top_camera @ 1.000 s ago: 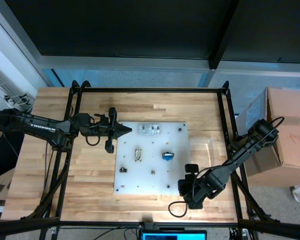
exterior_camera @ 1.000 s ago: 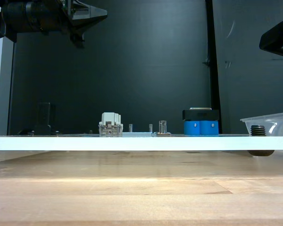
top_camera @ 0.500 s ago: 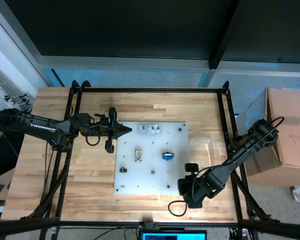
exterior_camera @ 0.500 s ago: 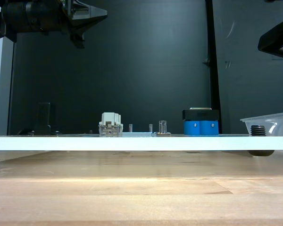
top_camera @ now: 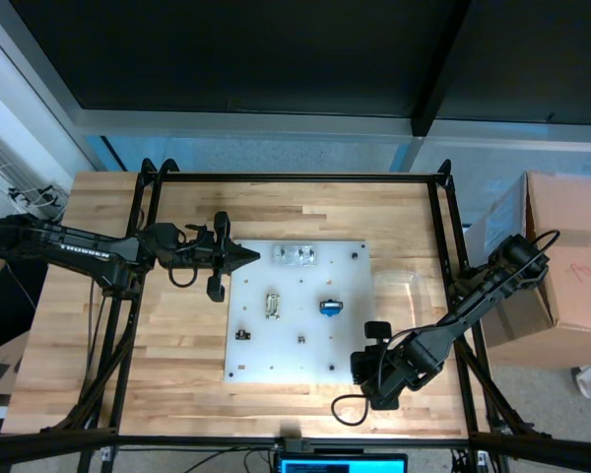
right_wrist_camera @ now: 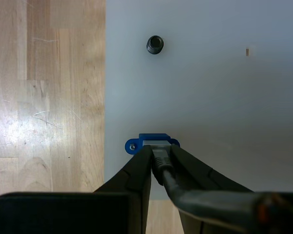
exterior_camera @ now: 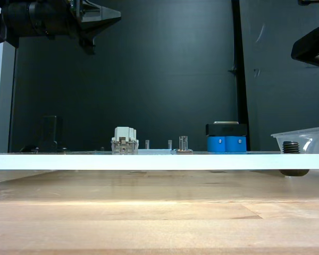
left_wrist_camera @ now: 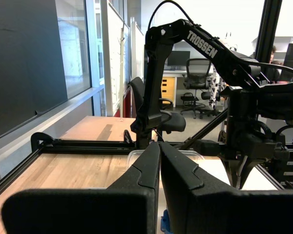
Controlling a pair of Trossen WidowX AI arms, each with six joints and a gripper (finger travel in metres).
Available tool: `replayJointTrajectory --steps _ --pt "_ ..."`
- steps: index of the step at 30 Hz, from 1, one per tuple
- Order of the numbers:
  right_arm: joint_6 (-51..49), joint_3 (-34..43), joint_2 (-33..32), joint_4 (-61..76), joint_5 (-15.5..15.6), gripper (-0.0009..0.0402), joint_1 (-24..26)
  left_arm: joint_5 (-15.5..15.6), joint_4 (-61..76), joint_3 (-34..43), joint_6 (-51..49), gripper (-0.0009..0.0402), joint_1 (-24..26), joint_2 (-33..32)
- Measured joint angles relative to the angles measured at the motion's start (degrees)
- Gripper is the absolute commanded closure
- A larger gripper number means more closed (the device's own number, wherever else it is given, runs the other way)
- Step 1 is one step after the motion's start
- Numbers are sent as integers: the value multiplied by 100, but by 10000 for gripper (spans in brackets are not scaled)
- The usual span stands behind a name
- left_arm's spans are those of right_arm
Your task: Remove the RJ45 connector from the taskboard and place in the container
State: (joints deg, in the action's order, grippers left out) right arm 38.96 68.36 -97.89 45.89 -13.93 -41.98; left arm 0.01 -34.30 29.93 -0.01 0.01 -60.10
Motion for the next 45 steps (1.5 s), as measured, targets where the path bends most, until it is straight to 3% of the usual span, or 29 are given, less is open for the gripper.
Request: replayJointTrajectory --steps 1,19,31,45 --pt "0 0 0 2 0 395 0 -2 -2 2 0 393 0 0" --pt "2 -9 101 39 20 393 2 -2 -2 2 0 393 0 0" --pt "-4 0 603 170 17 393 76 -2 0 2 -2 393 0 0" --pt "-35 339 1436 848 35 393 588 0 -2 0 -2 393 0 0"
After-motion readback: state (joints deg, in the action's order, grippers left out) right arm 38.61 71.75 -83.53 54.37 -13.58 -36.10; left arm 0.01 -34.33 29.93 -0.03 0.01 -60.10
